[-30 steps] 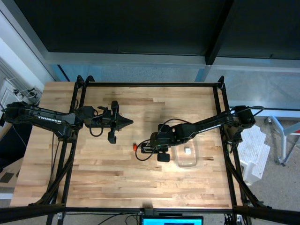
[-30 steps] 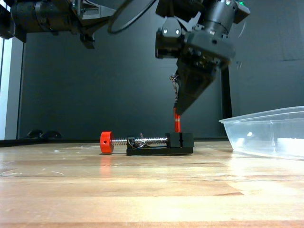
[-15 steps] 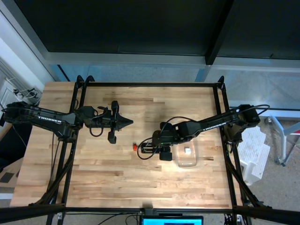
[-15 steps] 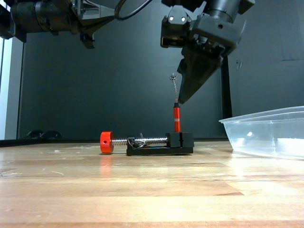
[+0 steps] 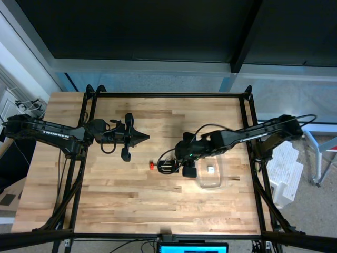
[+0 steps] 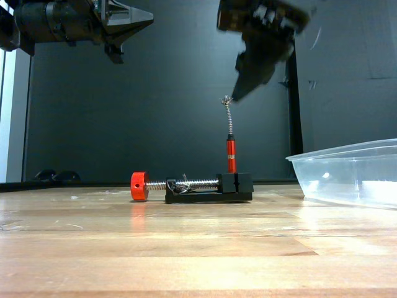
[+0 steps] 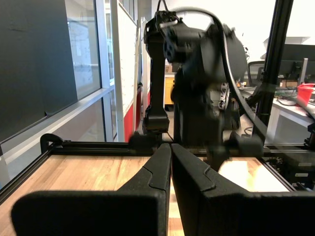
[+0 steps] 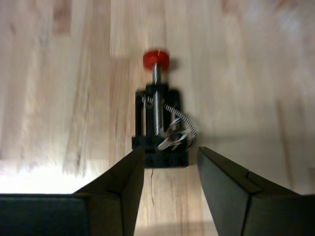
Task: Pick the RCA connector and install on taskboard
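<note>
— Standing where, that connector (image 6: 231,155)?
— Upright on the taskboard (image 6: 208,188), at the end away from its red knob (image 6: 139,186).
— And the right gripper (image 8: 170,150)?
— Above the taskboard, fingers spread, holding nothing.
— The left gripper (image 7: 171,146)?
— Well off to the taskboard's left, fingers pressed together.

The small black rectangular taskboard (image 6: 239,185) shows a round red stub (image 6: 139,186) and a silvery threaded rod (image 6: 201,184). The red-barrelled RCA connector (image 6: 231,155) wears a silver spring (image 6: 229,121). The left gripper (image 5: 146,137) over the table's left half and the right gripper (image 8: 170,153) above the board are both matte black. The wooden table (image 6: 186,248) is pale with streaky grain, and the plastic tray (image 6: 347,171) is clear.
</note>
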Robot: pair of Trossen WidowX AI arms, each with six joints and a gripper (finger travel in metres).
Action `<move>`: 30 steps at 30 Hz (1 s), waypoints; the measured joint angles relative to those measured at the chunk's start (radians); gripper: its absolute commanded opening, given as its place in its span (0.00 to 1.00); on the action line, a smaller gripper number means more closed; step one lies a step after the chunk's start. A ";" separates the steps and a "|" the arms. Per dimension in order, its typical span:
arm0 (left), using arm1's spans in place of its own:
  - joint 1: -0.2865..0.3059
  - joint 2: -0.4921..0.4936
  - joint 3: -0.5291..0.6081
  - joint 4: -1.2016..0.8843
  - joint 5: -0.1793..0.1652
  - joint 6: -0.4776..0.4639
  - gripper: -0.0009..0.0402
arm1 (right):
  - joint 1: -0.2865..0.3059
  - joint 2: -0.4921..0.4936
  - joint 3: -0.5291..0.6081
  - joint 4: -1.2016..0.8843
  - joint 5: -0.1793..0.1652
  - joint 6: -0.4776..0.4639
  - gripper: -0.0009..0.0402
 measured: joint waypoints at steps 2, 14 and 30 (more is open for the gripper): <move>0.000 0.000 0.000 0.000 0.000 0.000 0.02 | -0.005 -0.040 -0.016 0.006 0.001 -0.001 0.28; 0.000 0.000 0.000 0.000 0.000 0.000 0.02 | -0.047 -0.277 -0.237 0.365 0.009 -0.062 0.03; 0.000 0.000 0.000 0.000 0.000 0.000 0.02 | -0.124 -0.546 -0.522 0.758 0.000 -0.140 0.02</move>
